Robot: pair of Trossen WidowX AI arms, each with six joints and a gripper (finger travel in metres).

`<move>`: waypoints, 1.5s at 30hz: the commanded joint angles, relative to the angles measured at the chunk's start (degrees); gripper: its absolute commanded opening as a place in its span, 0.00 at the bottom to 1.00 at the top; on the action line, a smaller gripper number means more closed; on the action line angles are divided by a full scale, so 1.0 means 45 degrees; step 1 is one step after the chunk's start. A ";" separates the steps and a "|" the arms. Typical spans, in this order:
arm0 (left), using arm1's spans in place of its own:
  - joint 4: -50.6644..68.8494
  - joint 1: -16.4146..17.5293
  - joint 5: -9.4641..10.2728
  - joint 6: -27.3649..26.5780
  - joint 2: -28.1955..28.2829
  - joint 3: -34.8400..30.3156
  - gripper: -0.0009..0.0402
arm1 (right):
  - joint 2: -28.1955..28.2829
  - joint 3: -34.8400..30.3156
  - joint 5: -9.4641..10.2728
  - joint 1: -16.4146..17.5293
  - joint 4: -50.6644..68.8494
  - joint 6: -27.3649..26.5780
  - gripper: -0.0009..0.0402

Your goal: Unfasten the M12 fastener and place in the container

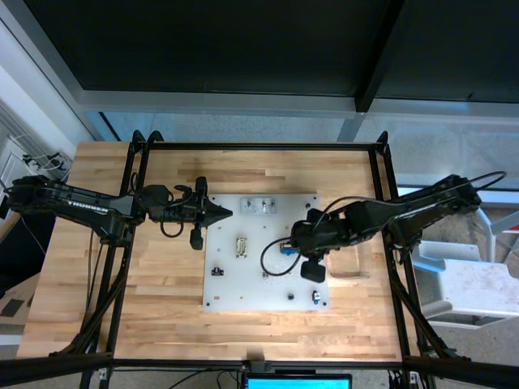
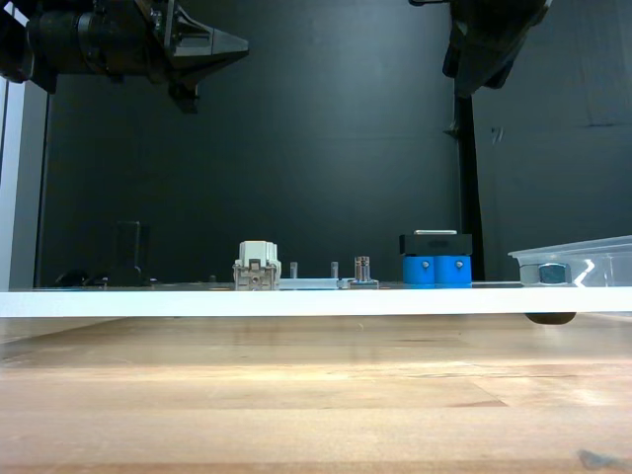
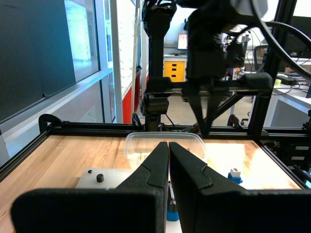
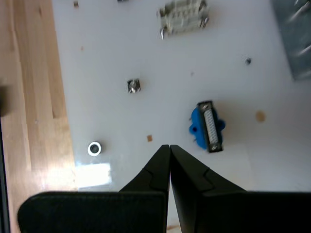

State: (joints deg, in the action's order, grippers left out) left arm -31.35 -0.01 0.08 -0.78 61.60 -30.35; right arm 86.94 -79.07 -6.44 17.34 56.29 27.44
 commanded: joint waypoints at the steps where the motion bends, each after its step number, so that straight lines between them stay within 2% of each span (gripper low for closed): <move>1: 0.0000 0.0005 -0.0005 0.0005 0.0000 -0.0005 0.02 | 0.0831 -0.0879 -0.0005 0.0418 0.0743 0.0369 0.02; 14: 0.0000 0.0000 -0.0005 0.0005 0.0000 -0.0005 0.02 | 0.3580 -0.3614 0.0151 0.1651 0.3031 0.1792 0.02; 17: 0.0000 0.0000 -0.0005 0.0005 0.0000 -0.0005 0.02 | 0.4002 -0.3842 0.0165 0.1851 0.3075 0.2633 0.02; 18: 0.0000 0.0000 -0.0005 0.0005 0.0000 -0.0005 0.02 | 0.4124 -0.3886 0.0374 0.1914 0.3065 0.2754 0.02; 22: 0.0000 0.0000 -0.0005 0.0005 0.0000 -0.0005 0.02 | 0.4527 -0.3993 0.0724 0.2050 0.2973 0.2832 0.02; 27: 0.0000 0.0000 -0.0005 0.0005 0.0000 -0.0005 0.02 | 0.5076 -0.4163 0.0767 0.2191 0.2856 0.2798 0.04; 31: 0.0000 0.0000 -0.0005 0.0005 0.0000 -0.0005 0.02 | 0.5455 -0.4216 0.0792 0.2249 0.2720 0.2793 0.15; 40: 0.0000 0.0005 -0.0005 0.0005 0.0000 -0.0005 0.02 | 0.5994 -0.4104 0.0714 0.2351 0.2239 0.2448 0.50; 45: -0.0005 0.0000 -0.0005 0.0005 0.0000 -0.0005 0.02 | 0.5994 -0.3507 0.0699 0.2375 0.1671 0.2327 0.61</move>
